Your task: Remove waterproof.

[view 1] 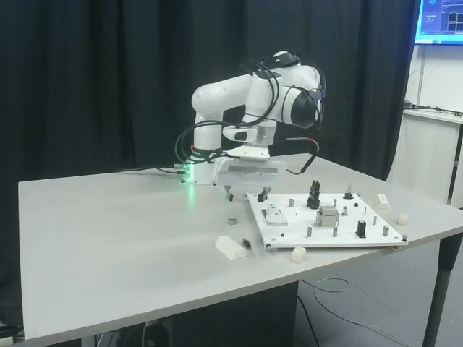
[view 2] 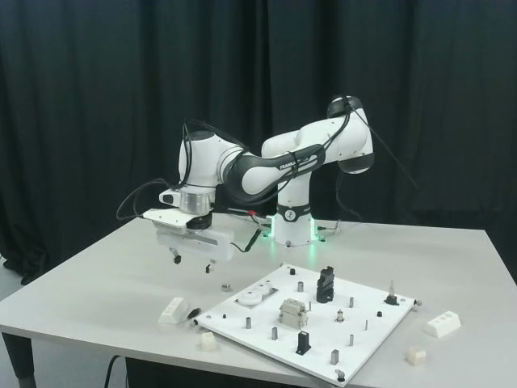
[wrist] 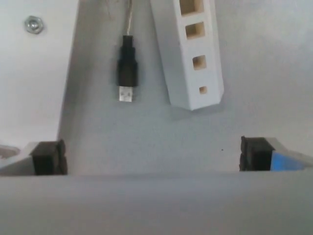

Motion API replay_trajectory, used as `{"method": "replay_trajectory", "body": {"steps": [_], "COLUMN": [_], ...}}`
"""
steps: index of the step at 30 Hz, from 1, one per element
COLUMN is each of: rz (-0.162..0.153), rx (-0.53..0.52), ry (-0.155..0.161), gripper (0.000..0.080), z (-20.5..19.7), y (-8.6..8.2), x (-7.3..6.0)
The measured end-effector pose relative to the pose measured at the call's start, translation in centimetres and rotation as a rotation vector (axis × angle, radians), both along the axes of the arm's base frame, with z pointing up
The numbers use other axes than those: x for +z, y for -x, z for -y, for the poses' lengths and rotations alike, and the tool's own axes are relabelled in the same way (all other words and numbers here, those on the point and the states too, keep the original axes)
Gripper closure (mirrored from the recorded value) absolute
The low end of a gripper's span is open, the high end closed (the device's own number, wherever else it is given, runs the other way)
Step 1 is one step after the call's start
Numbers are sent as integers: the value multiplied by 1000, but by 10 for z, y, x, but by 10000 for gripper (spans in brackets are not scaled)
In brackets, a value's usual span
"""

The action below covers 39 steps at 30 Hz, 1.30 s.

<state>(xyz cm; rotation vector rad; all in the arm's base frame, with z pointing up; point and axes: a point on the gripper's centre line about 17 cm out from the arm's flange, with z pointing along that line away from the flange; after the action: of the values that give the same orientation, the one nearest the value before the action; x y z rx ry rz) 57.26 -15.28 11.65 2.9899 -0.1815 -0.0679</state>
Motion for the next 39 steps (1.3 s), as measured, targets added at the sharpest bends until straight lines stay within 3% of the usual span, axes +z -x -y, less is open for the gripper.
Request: {"method": "replay_trajectory", "body": {"steps": [2, 3, 19, 26, 32, 39], "rz": [0, 1, 6, 35, 80, 117], "rx": [2, 2, 3, -49, -122, -232], "ry": [1, 1, 5, -8, -45, -122], "gripper": [53, 13, 3, 3, 3, 3], "z": [1, 1, 3, -1, -18, -61], "y": [0, 0, -1, -6, -19, -40], "x": [0, 0, 1, 1, 2, 5]}}
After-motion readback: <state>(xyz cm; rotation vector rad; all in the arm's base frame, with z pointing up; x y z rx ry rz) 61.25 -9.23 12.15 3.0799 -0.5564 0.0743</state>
